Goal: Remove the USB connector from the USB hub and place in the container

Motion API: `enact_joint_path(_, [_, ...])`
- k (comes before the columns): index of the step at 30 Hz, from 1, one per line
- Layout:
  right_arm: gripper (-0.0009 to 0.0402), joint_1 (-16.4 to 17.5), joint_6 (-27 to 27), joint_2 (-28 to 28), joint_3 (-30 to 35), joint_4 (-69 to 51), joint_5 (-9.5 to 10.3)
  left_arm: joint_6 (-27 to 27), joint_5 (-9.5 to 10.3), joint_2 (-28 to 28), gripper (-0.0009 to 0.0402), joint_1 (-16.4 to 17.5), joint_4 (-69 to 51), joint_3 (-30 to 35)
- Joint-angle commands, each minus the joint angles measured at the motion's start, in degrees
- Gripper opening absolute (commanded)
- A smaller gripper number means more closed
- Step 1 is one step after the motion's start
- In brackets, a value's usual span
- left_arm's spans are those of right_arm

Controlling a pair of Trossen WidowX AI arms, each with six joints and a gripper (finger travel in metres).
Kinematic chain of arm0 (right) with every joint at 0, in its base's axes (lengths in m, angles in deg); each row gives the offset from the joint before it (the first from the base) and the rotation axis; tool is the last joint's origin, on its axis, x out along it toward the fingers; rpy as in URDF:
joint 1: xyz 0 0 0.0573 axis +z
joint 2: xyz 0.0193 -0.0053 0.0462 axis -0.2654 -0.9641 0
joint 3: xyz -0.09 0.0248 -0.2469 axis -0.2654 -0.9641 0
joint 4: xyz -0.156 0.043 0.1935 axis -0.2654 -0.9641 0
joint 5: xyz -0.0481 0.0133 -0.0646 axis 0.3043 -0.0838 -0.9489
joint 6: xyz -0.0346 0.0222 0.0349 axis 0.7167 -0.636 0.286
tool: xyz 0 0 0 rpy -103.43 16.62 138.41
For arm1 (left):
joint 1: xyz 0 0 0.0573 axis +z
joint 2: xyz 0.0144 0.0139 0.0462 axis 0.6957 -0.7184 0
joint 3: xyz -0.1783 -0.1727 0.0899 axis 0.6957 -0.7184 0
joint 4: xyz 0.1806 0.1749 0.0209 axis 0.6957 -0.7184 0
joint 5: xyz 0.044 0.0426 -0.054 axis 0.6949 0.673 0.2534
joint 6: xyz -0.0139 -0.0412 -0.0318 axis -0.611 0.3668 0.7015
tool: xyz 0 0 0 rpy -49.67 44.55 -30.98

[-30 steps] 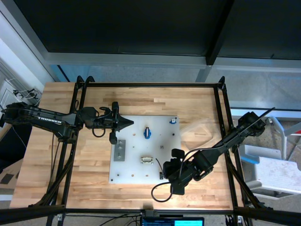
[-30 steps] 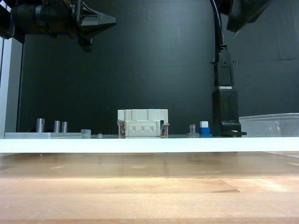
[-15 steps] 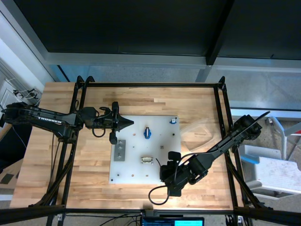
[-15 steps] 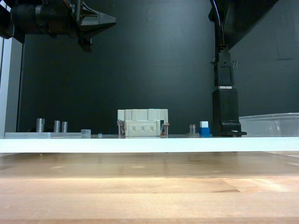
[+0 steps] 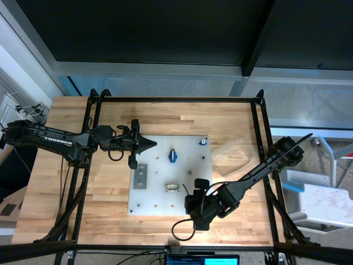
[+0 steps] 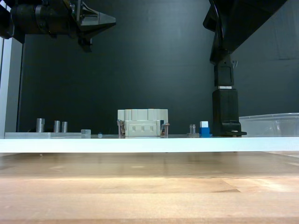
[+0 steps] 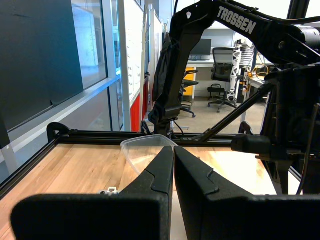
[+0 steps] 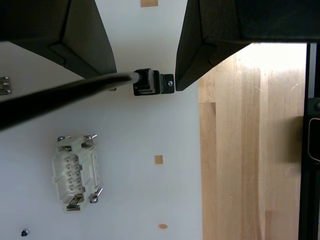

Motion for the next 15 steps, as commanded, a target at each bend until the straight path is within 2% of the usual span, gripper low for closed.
enact_joint_path(1, [0.0161,-0.26,0.24,0.00,-0.81,0.87,0.07,-0.02,0.00,-0.02,0.0001,0.02,0.00,0.00])
enact_joint_path(9, [0.0157,-0.50,0.24,0.00,-2.64,2.64,0.13,-0.02,0.00,-0.02,0.0001,0.00,0.02,0.00])
enact_joint_path(15, [0.0130,-0.68,0.68,0.00,-2.89,2.62,0.13,-0.02,0.00,0.00,0.0001,0.00,0.02,0.00])
